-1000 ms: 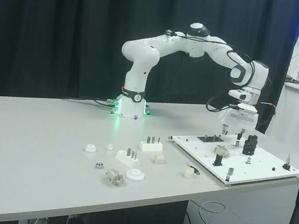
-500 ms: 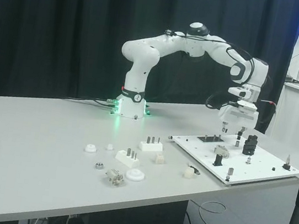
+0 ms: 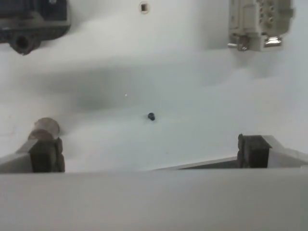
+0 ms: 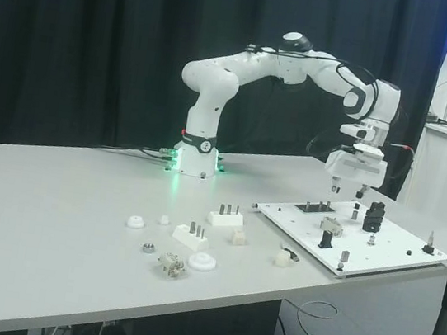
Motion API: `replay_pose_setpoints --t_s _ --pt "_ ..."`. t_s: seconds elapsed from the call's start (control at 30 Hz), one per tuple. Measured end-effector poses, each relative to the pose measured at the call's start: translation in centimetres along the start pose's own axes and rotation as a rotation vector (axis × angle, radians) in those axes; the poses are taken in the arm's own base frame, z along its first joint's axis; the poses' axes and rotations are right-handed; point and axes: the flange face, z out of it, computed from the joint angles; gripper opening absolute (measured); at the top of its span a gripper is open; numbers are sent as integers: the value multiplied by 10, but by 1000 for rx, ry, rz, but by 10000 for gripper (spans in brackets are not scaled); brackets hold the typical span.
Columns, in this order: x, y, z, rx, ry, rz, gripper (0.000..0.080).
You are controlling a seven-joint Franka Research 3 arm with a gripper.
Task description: Pick bolt 4.
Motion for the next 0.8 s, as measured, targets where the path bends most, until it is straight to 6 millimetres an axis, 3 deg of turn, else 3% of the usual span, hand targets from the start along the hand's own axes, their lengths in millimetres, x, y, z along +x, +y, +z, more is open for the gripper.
replay_pose_setpoints --t_s 0.8 --pt "30 13 -26 10 41 -28 800"
